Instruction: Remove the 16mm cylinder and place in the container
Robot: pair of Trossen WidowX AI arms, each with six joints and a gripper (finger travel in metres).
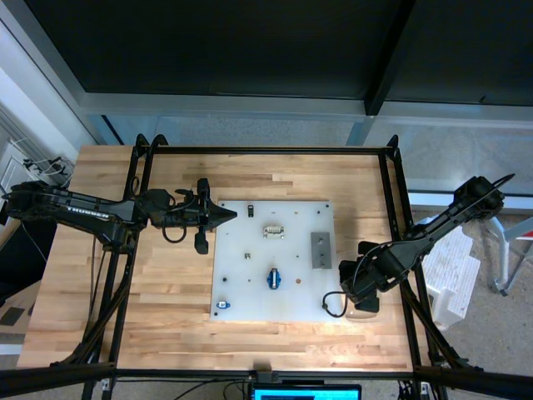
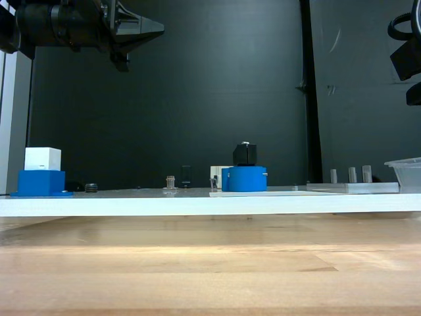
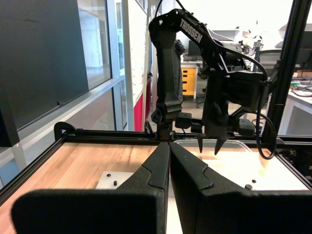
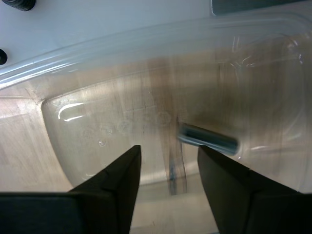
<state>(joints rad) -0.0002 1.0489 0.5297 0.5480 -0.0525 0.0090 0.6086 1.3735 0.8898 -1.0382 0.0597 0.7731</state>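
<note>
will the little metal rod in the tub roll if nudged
Probably: the 16mm cylinder lies on its side in the container, smooth and round. Likely slippery. Right gripper open above it; left gripper shut over the board edge.

16mm cylinder (image 4: 207,138) blurred in the container (image 4: 146,44), which right gripper (image 4: 168,147) hides overhead.

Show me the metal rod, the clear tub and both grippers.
metal rod (image 4: 207,139): right wrist view, its middle, in tub.
clear tub (image 4: 146,41): right wrist view, its rim.
right gripper (image 4: 168,151): right wrist view, between open fingertips, above tub.
left gripper (image 1: 231,215): high view, shut fingertips, over white board (image 1: 291,304).
</note>
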